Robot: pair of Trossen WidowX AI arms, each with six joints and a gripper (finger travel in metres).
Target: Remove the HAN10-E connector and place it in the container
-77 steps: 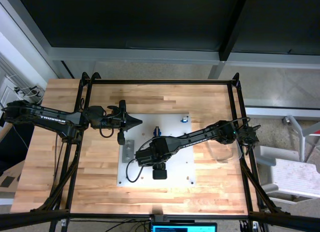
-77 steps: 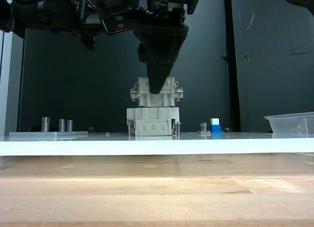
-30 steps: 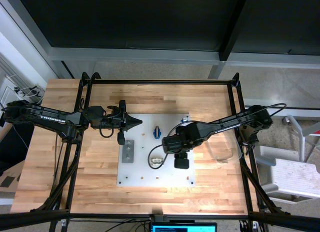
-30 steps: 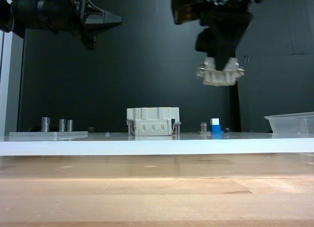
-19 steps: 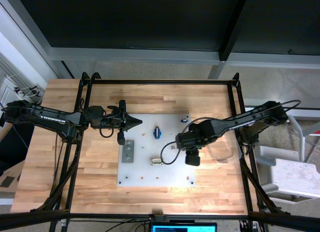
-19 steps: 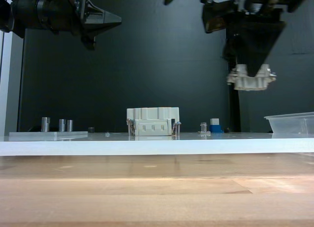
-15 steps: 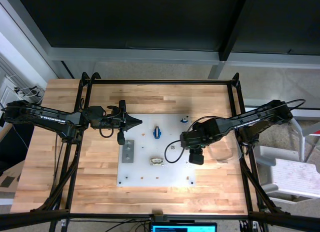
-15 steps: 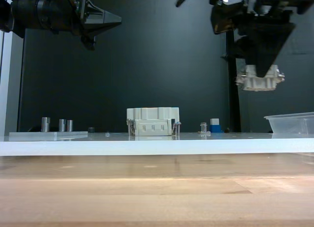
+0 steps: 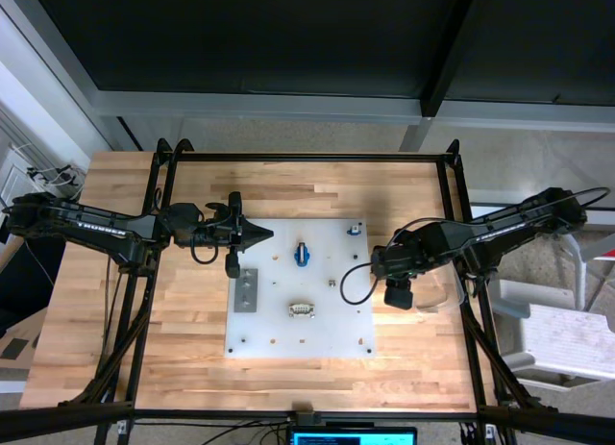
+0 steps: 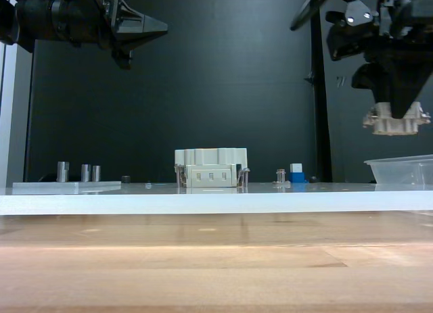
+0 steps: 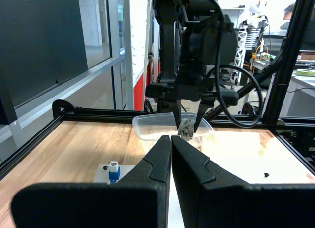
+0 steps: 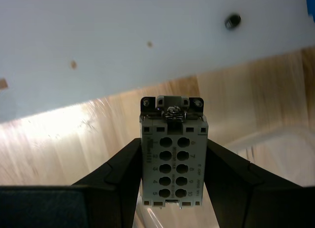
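The HAN10-E connector (image 12: 173, 154), a beige multi-pin block, hangs in the air with my right gripper (image 12: 173, 161) shut on its sides. In the low view the connector (image 10: 396, 124) is a little above the rim of the clear container (image 10: 402, 170). From above, my right gripper (image 9: 398, 293) hovers over the gap between the white board (image 9: 346, 325) and the container (image 9: 432, 296). My left gripper (image 9: 265, 235) is shut on nothing, held high over the board's far left. The left wrist view shows the connector (image 11: 186, 129) in front of the container (image 11: 147, 127).
A beige socket base (image 9: 301, 311) stays on the board. So do a grey plate with two holes (image 9: 248, 291), a blue part (image 9: 302, 255) and a small blue-white block (image 10: 296, 172). Black frame rails (image 9: 459, 224) run close beside the container.
My right gripper lifted the connector off the socket base and carried it rightward to the container's edge, dropping slightly. The left arm has not moved.
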